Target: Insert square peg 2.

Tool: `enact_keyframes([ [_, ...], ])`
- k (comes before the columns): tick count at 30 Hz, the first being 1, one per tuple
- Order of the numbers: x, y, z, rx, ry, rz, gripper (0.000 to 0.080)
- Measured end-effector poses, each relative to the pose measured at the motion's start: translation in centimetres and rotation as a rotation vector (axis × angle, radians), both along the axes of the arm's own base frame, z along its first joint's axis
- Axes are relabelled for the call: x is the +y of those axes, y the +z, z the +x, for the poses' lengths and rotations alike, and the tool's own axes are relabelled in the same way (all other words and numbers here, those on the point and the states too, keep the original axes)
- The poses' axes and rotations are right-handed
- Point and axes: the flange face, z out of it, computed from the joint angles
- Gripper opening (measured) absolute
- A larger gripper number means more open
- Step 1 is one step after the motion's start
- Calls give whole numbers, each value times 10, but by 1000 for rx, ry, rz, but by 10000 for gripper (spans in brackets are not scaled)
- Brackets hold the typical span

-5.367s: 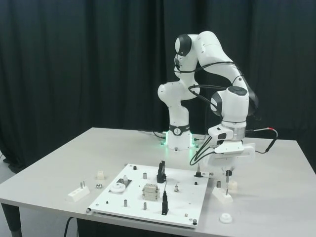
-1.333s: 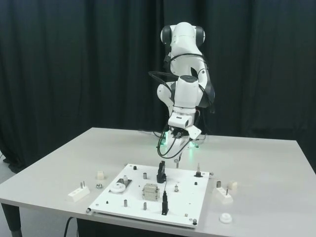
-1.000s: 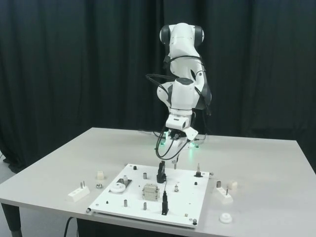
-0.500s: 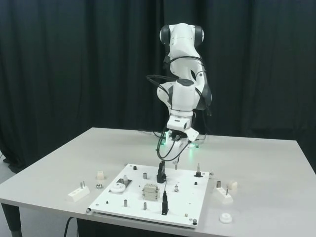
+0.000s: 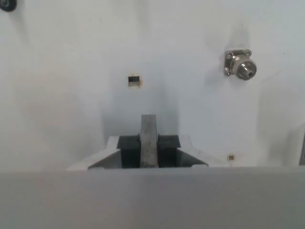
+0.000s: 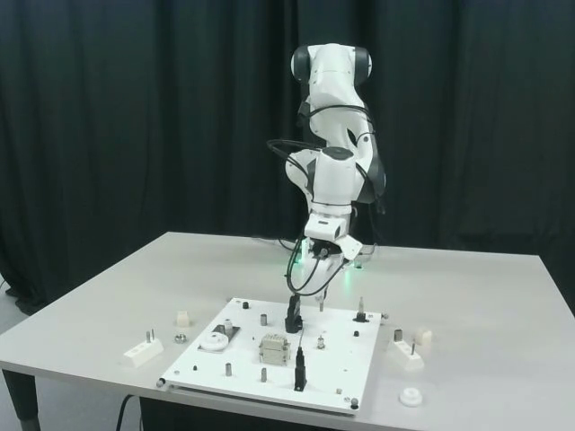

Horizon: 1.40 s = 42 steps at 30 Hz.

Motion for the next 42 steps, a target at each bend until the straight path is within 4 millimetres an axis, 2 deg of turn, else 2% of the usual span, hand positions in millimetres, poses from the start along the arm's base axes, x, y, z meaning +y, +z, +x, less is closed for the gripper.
enact_keyframes([
  [25,-3,-36,3,-4,-23,1,74],
  [42,0,-45,2,4,-17,3,74],
])
